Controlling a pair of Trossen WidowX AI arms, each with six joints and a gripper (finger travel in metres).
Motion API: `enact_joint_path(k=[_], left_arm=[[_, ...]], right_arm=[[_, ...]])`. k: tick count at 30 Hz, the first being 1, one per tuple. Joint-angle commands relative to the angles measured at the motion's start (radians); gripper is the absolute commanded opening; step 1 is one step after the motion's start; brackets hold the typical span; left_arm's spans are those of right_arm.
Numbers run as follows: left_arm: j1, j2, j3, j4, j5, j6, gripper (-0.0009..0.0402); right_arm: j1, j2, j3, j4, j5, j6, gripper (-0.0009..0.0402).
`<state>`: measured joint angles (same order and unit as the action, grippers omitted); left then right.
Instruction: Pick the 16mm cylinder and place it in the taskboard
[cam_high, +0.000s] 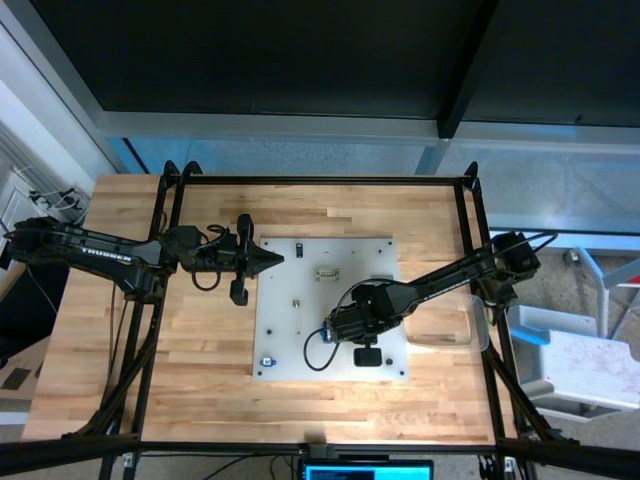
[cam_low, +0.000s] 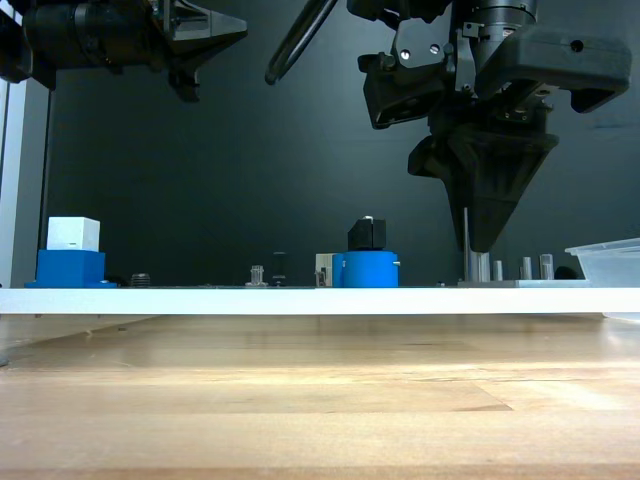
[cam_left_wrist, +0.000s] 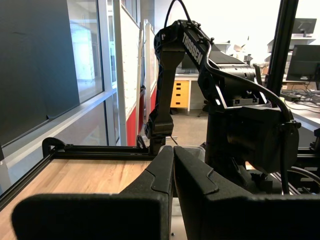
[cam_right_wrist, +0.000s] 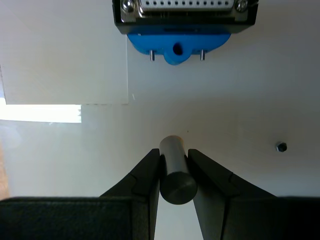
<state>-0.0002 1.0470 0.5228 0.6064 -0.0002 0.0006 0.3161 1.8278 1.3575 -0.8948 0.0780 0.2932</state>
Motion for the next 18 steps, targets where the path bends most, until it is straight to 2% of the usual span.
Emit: enact_joint_path(k=[1,18], left_arm=[[0.000,0.000,0.000,0.000,0.000,0.000,0.0000],[0.000,0.000,0.000,0.000,0.000,0.000,0.0000]], right_arm=[[0.000,0.000,-0.002,0.005,0.001,0.000,0.0025],[0.000,0.000,-0.021,0.019,0.001,0.001,0.0025]])
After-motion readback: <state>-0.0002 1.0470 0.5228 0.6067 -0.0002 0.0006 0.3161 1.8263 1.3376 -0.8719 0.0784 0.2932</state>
